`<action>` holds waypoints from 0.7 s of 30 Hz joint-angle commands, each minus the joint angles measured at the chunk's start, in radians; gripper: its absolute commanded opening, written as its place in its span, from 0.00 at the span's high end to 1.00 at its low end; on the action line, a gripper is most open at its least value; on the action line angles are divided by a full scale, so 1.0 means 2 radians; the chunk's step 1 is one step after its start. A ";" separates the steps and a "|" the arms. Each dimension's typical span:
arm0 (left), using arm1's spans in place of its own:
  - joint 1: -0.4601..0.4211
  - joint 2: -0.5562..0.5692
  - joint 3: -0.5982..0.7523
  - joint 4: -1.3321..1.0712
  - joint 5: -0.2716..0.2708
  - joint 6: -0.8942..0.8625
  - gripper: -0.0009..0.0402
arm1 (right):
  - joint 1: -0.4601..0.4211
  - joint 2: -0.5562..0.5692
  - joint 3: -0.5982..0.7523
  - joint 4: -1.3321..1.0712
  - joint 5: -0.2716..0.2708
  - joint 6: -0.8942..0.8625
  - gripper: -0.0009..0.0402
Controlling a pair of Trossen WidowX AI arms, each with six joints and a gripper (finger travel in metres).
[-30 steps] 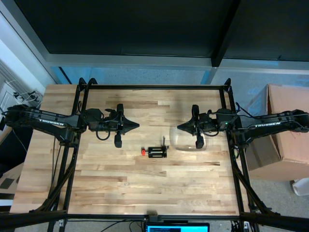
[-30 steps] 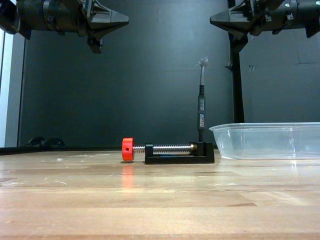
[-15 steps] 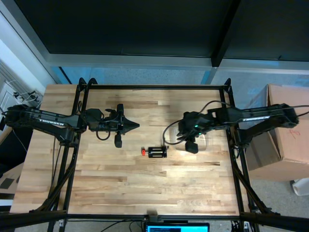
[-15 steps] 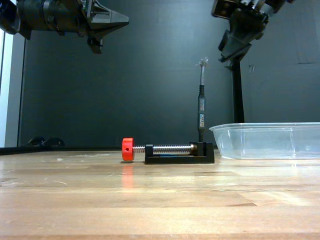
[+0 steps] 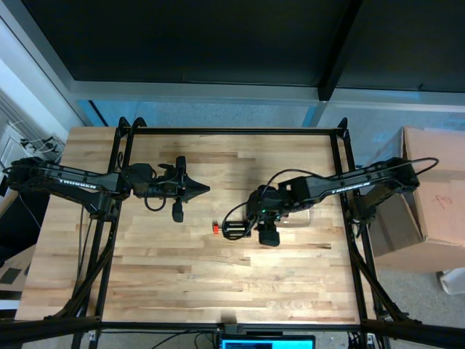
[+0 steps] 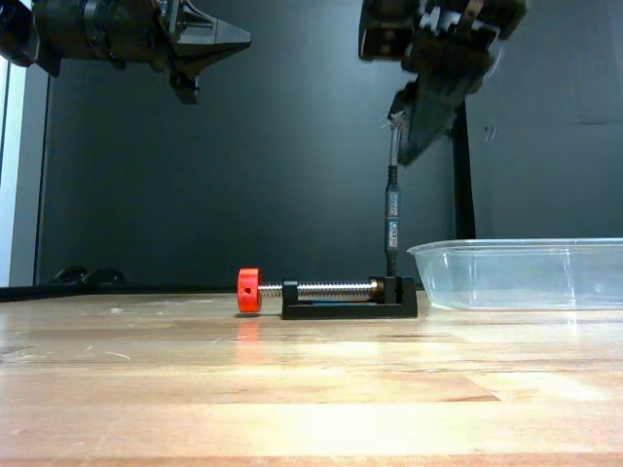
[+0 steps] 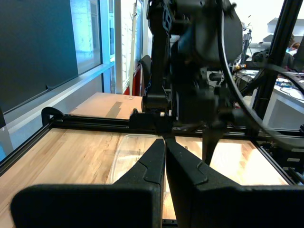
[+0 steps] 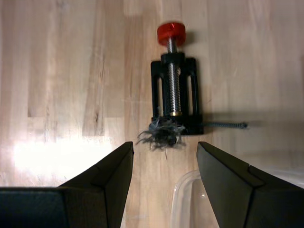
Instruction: Remove the USB-C connector from the USB-C receptacle and place in the container
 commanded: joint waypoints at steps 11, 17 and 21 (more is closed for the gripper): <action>0.000 0.000 0.000 0.000 0.000 0.000 0.98 | 0.009 0.013 -0.028 0.064 0.035 0.015 0.53; 0.000 0.000 0.000 0.000 0.000 0.000 0.98 | 0.014 0.013 -0.059 0.101 0.035 0.023 0.53; 0.000 0.000 0.000 0.000 0.000 0.000 0.98 | 0.018 0.013 -0.076 0.125 0.035 0.030 0.53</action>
